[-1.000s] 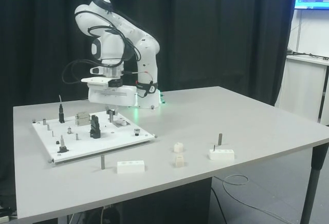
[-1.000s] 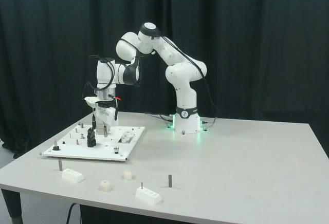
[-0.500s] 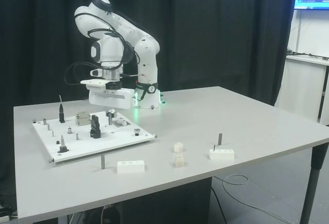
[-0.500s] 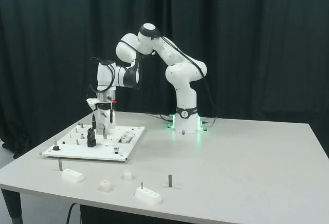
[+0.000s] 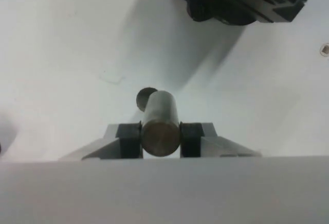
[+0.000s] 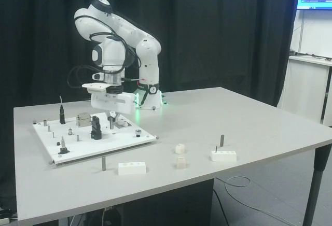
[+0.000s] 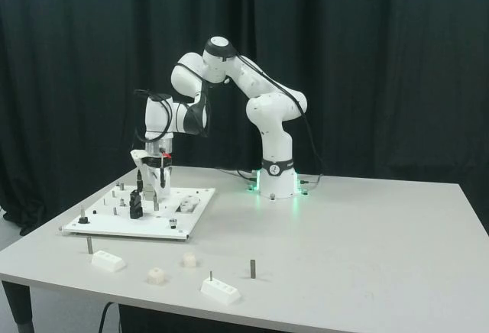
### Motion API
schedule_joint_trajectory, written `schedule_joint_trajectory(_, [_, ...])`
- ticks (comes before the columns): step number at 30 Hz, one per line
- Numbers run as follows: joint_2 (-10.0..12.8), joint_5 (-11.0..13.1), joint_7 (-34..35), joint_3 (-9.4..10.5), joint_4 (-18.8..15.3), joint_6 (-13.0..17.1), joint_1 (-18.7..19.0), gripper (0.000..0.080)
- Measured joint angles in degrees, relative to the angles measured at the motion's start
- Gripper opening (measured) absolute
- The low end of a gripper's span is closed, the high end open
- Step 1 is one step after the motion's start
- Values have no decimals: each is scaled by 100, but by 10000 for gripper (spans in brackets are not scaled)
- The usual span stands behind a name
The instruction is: Insert round peg 4.
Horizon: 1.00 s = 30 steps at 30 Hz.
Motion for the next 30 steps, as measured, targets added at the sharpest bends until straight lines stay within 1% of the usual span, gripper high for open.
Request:
schedule_joint_trajectory(8, [-50, -21, 27, -79, 63, 0, 97, 153])
schedule_joint_trajectory(19, [-59, -27, 27, -165, 161, -2, 251, 153])
schedule_joint_trajectory(30, [-59, -34, 27, -205, 270, -110, 397, 153])
